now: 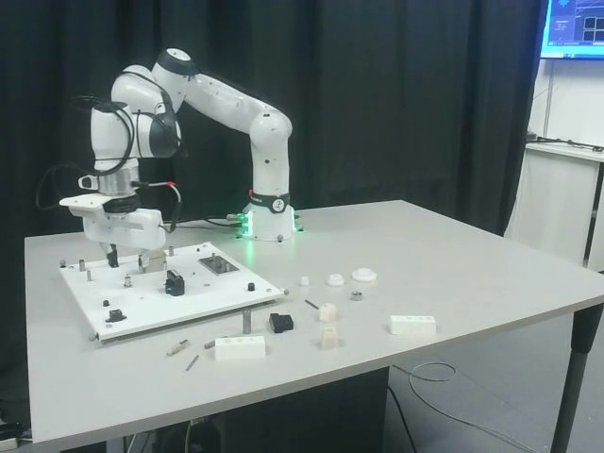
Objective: Remove BNC.
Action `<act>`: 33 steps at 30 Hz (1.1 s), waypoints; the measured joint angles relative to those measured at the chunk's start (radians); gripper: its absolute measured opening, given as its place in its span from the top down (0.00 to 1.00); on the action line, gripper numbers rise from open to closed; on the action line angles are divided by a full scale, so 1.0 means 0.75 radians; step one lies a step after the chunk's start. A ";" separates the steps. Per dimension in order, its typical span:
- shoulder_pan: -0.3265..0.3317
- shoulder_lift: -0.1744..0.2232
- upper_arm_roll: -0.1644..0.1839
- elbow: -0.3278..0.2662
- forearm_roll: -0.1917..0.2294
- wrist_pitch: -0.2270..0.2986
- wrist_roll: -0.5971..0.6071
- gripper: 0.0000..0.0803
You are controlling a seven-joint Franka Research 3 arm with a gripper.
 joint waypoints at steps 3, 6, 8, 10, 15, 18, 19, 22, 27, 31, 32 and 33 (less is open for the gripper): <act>-0.010 -0.005 -0.015 -0.011 -0.003 0.033 0.000 0.00; -0.016 -0.005 -0.030 -0.019 -0.007 0.063 -0.004 0.00; -0.019 -0.005 -0.037 -0.027 -0.011 0.076 -0.009 0.00; -0.021 -0.005 -0.043 -0.035 -0.019 0.088 -0.014 0.00; -0.025 -0.005 -0.053 -0.051 -0.043 0.109 -0.017 0.00; -0.025 -0.005 -0.057 -0.057 -0.058 0.114 -0.017 0.00; -0.026 -0.005 -0.058 -0.058 -0.063 0.114 -0.017 0.00; -0.026 -0.005 -0.062 -0.063 -0.081 0.114 -0.017 0.00; -0.028 -0.005 -0.072 -0.071 -0.096 0.116 -0.017 0.00; -0.028 -0.005 -0.084 -0.075 -0.100 0.120 -0.018 0.00; -0.028 -0.005 -0.087 -0.075 -0.101 0.121 -0.018 0.00; -0.028 -0.005 -0.090 -0.076 -0.102 0.123 -0.019 0.00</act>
